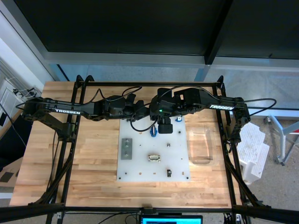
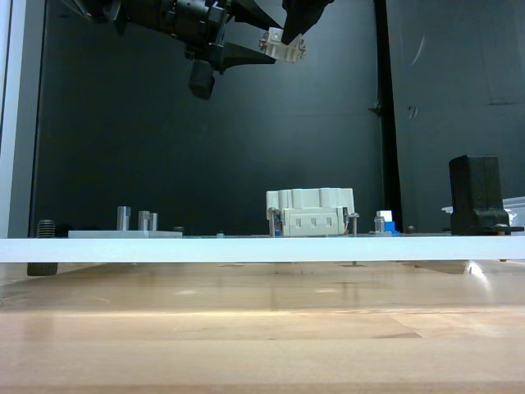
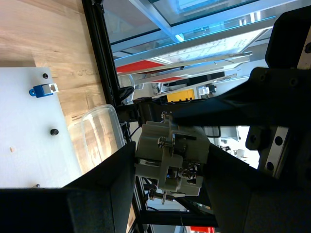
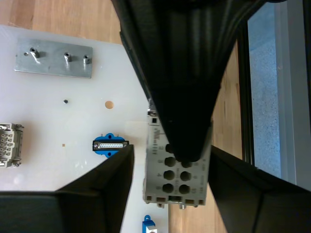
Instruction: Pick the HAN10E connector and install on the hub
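Start at your left. The left gripper point(image 3: 171, 148) reaches in high over the far edge of the hub point(image 1: 140, 163) and is pinched on the HAN10E connector point(image 2: 283, 45), one finger above the block and one below. That hold leaves the block's long sides bare, which looks deliberate: it gives the other arm somewhere to take it.

The connector itself hangs in the air, well above the white plate and touching nothing on it. From the right wrist view you see its face with the rows of round openings turned up toward that camera.

On the plate below, a flat grey plate point(image 1: 126, 148) with studs sits toward the left. The beige socket point(image 1: 153, 159) stands near the middle, nearer to you than the raised connector and well apart from it. A blue part point(image 1: 153, 132) lies almost under the two wrists.

The right gripper point(image 4: 171, 149) comes down over the same block from the right arm, straddling it. You cannot tell whether it has a grip on the block yet.

I read this as a hand-over in mid-air, done up high so that neither arm fouls the fixtures. You have no sign yet of the descent to the socket.

The clear tray point(image 1: 201, 162) rests on the table point(image 1: 70, 154) just beside the plate's right edge.
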Motion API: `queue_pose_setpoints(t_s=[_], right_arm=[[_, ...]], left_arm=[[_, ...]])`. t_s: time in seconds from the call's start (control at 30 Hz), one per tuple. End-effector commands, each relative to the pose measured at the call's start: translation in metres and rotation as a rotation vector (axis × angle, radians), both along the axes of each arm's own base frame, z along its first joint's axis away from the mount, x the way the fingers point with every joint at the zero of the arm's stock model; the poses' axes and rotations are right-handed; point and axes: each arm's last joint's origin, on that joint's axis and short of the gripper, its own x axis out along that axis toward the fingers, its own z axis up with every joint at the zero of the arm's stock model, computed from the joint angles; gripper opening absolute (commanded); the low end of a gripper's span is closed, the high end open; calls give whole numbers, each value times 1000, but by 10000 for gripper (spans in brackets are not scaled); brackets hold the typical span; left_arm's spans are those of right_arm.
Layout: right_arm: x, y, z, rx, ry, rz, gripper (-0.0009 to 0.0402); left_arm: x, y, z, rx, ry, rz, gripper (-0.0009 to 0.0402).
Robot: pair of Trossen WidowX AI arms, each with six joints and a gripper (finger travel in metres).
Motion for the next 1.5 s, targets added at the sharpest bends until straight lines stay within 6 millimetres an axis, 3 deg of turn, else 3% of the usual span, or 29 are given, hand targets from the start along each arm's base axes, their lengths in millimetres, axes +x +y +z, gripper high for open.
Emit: queue_pose_setpoints(t_s=[0.03,0.27,0.47,0.6,0.9,1.03,1.3,1.5], right_arm=[[0,0,0,-2,0,3,148],[0,0,0,-4,1,6,72],[-2,0,-1,-6,28,9,38],[-6,0,-2,0,62,-4,36],[-13,0,3,13,54,-18,49],[-16,0,2,16,76,-26,51],[-13,4,-9,41,104,-56,53],[-4,22,-19,164,119,-16,53]], left_arm=[[0,0,0,0,1,0,51],[0,0,0,-1,1,0,51],[0,1,0,1,5,2,51],[-1,3,-1,31,17,2,72],[-4,6,-9,40,98,-41,203],[-10,7,-7,41,85,-58,240],[-29,12,-4,99,94,-48,255],[-48,12,0,308,110,-89,243]])
